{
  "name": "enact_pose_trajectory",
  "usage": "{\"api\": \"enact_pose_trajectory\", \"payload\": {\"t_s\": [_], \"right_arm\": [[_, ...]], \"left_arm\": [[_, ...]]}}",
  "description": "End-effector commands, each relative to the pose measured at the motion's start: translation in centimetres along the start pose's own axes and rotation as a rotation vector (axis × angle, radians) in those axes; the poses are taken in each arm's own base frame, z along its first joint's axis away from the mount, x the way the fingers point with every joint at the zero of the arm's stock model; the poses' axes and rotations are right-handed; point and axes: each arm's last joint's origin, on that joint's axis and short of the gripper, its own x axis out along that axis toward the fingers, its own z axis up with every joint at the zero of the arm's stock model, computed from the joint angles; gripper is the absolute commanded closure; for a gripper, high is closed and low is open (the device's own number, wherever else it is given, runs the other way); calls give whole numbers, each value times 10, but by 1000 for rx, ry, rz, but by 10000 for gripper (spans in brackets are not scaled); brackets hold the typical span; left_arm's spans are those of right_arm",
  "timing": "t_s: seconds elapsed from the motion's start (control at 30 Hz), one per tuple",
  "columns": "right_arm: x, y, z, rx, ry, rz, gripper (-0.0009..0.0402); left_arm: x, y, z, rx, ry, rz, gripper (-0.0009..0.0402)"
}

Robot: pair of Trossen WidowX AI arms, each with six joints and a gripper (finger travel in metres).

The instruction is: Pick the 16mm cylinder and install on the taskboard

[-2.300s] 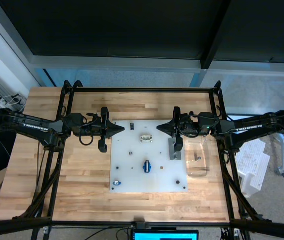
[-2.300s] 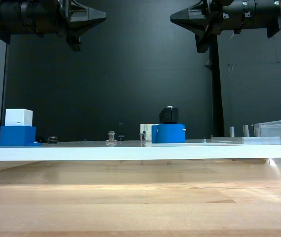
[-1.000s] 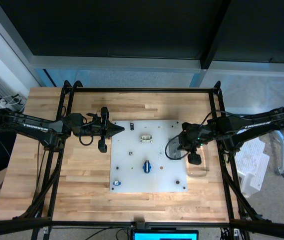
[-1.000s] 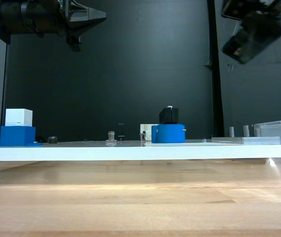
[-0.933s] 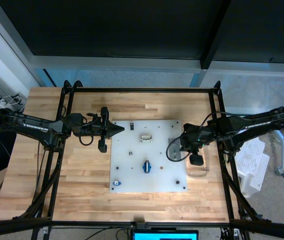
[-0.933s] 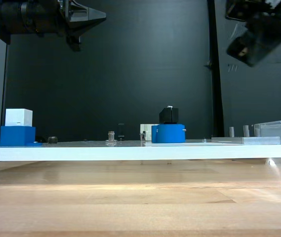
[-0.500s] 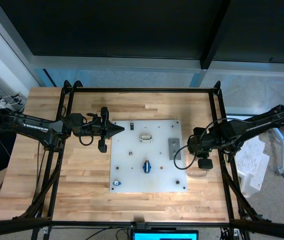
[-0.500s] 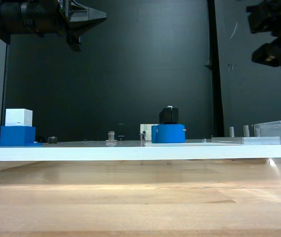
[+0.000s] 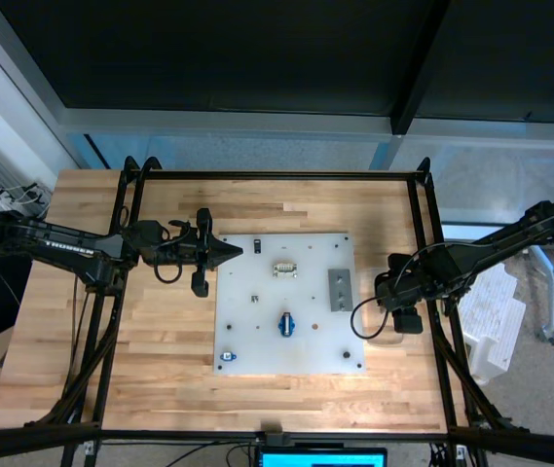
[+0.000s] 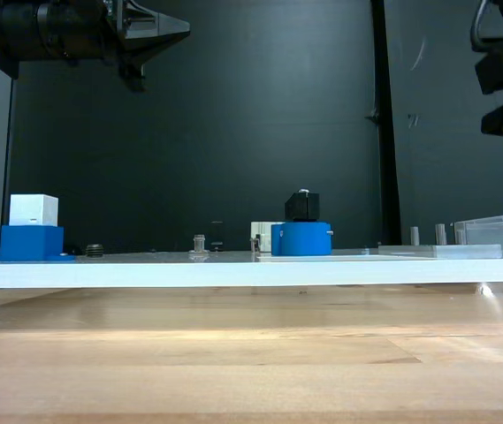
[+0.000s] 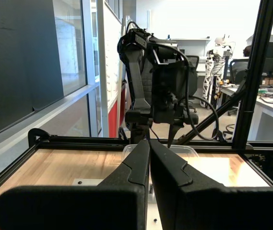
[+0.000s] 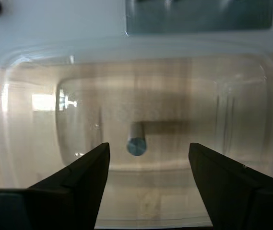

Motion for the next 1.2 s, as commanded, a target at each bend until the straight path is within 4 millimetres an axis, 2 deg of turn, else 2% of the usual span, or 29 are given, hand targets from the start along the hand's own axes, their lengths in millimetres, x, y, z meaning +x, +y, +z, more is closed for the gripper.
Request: {"api": "enact_pose_trajectory", "payload": {"t_s": [0.03, 0.43, 0.63, 1.2], "right_arm": [[9, 1, -4, 8, 9, -1, 147], [40, 8, -14, 18, -27, 29, 175], [44, 7, -17, 31, -15, 22, 203], [44, 8, -17, 35, -21, 26, 350]], "left_arm": [[0, 0, 0, 0, 0, 0, 393], [0, 0, 0, 0, 0, 0, 393], [0, 0, 0, 0, 1, 0, 393], [0, 0, 0, 0, 0, 0, 393]]}}
